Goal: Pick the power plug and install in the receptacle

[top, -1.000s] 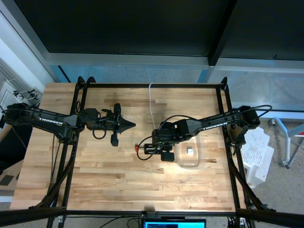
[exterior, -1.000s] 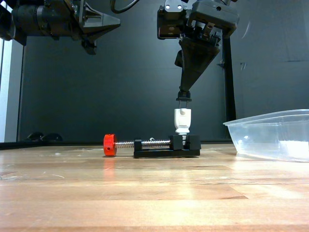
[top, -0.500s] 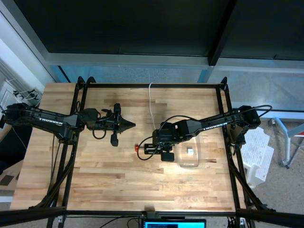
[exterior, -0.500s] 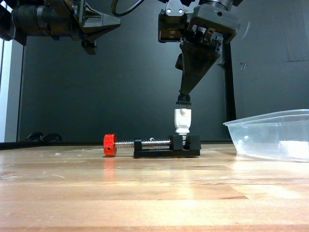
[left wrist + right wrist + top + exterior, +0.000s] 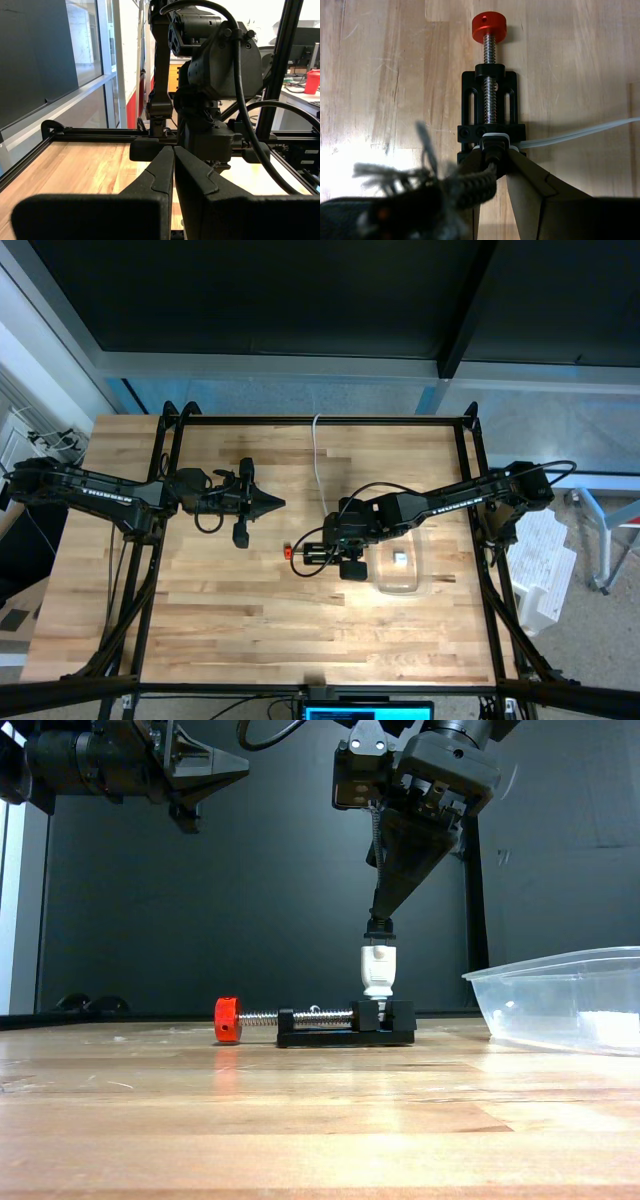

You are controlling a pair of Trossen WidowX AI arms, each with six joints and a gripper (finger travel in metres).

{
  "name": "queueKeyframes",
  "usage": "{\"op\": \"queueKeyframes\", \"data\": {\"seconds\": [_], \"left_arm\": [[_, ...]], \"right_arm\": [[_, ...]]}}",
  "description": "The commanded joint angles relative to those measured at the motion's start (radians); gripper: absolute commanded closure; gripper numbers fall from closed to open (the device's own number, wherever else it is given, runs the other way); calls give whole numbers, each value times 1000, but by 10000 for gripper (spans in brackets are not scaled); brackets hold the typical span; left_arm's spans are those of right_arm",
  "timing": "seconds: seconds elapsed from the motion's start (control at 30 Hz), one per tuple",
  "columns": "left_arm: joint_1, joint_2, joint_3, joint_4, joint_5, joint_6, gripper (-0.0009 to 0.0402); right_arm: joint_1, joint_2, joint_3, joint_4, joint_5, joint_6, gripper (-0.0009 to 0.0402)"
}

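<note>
Wood table [image 5: 250, 620], dark back wall [image 5: 280, 900], bright windows [image 5: 85, 45].

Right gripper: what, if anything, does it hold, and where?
The right gripper, over the receptacle, pinches the power plug by its black body. The left gripper, high at the left, holds nothing.

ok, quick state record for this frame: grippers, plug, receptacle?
left gripper: shut, empty, held high at the left
right gripper: shut on the power plug, above the clamp
power plug: upright, against the receptacle top, no prongs showing
receptacle: upright in the clamp
tray: right of the clamp, white cube inside
</note>
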Motion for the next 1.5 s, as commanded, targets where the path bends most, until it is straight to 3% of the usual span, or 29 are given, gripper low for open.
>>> {"op": "queueKeyframes", "data": {"seconds": [0.03, 0.83, 1.5], "left_arm": [[0, 0, 0, 0, 0, 0, 393], [0, 0, 0, 0, 0, 0, 393], [0, 0, 0, 0, 0, 0, 393]], "right_arm": [[-1, 7, -27, 16, 0, 2, 393], [-33, -5, -117, 134, 0, 0, 393], [-34, -66, -116, 140, -2, -4, 393]]}}
